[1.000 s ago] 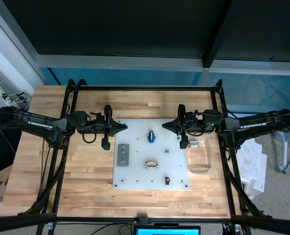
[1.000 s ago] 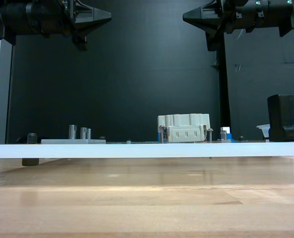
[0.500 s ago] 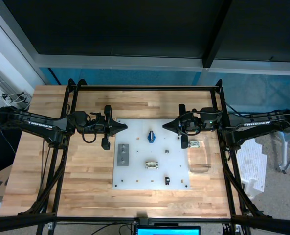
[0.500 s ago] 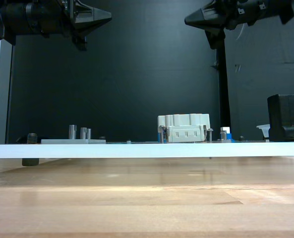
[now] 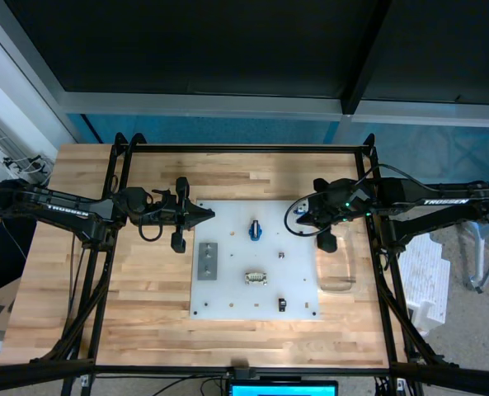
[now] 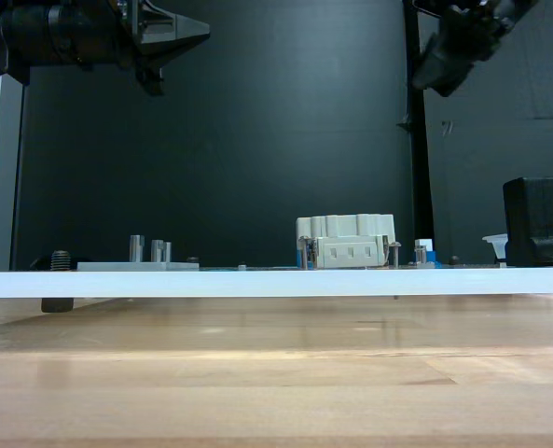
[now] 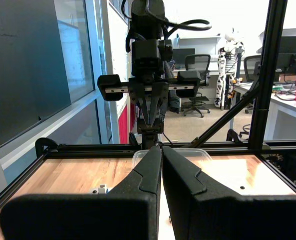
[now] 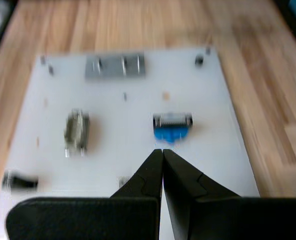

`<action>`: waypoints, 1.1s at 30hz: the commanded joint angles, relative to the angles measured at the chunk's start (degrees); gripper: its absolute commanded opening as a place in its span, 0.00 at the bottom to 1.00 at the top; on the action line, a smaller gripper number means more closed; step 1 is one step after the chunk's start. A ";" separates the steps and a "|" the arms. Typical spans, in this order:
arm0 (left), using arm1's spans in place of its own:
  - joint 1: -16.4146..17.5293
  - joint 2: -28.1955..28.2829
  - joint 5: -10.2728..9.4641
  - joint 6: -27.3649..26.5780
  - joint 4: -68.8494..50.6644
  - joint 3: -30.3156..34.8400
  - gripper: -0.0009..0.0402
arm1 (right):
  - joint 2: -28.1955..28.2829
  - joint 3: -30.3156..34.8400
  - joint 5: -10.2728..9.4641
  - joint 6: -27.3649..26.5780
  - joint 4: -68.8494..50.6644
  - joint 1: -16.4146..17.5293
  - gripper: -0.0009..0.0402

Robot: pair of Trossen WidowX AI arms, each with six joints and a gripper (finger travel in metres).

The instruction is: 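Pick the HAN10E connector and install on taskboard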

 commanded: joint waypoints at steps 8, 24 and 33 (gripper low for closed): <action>0.00 0.00 0.00 0.02 0.00 0.02 0.02 | 1.11 3.04 1.55 -1.51 -18.34 0.02 0.02; 0.02 0.00 0.00 0.02 0.00 0.02 0.02 | 8.52 2.69 1.68 -1.62 -30.71 0.02 0.12; 0.00 0.00 0.00 0.02 0.00 0.02 0.02 | 9.35 -0.74 4.63 2.32 -29.86 0.02 0.34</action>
